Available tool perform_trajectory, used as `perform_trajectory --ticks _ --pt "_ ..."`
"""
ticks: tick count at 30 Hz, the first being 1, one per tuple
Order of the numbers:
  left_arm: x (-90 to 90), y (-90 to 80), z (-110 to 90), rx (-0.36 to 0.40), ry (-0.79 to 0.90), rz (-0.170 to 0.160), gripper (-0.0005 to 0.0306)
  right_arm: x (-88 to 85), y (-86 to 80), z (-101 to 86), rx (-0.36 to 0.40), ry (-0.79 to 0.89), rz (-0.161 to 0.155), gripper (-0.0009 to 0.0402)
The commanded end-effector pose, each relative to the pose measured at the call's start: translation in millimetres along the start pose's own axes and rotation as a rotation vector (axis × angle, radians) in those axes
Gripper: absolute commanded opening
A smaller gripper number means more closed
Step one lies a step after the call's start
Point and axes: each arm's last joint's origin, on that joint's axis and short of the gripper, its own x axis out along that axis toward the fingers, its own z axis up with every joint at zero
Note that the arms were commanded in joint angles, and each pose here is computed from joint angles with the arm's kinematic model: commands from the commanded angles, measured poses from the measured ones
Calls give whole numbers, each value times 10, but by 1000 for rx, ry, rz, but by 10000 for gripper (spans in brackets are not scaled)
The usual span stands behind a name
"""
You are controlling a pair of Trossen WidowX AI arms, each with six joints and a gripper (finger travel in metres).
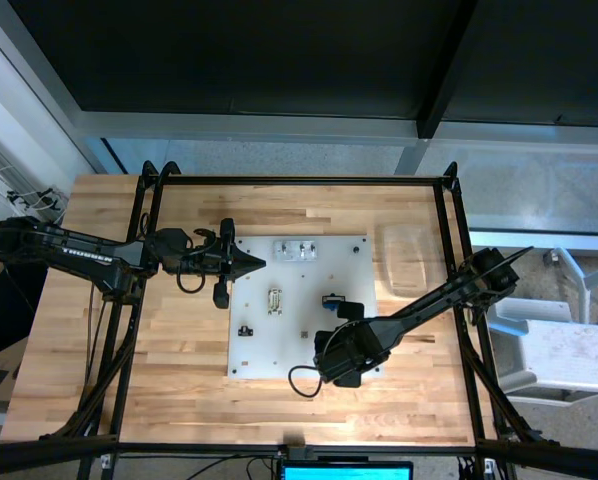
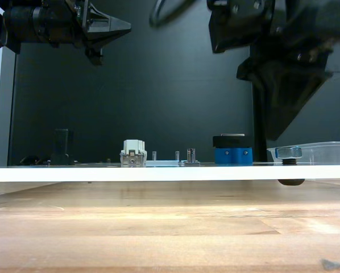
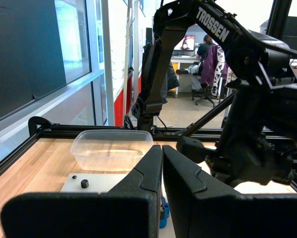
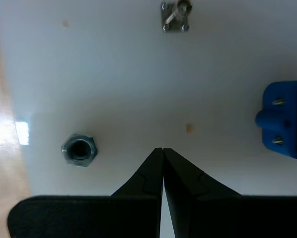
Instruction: Unfasten the M12 fastener and place in the container
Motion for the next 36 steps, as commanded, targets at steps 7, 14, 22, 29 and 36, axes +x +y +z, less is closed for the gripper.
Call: perform_trajectory --ticks 7,14,22,29,36 --pt "1 0 0 0 0 0 0 -63 31 28 19 23 77 0" --pt "1 1 -2 0 1 0 0 -183 49 93 166 35 142 0" --pt "1 1 0 0 0 0 0 -349 27 148 325 58 143 71" --pt "1 1 0 0 0 0 0 -288 9 181 455 104 138 193" --pt "1 1 -1 0 0 0 0 -69 58 207 470 156 123 258"
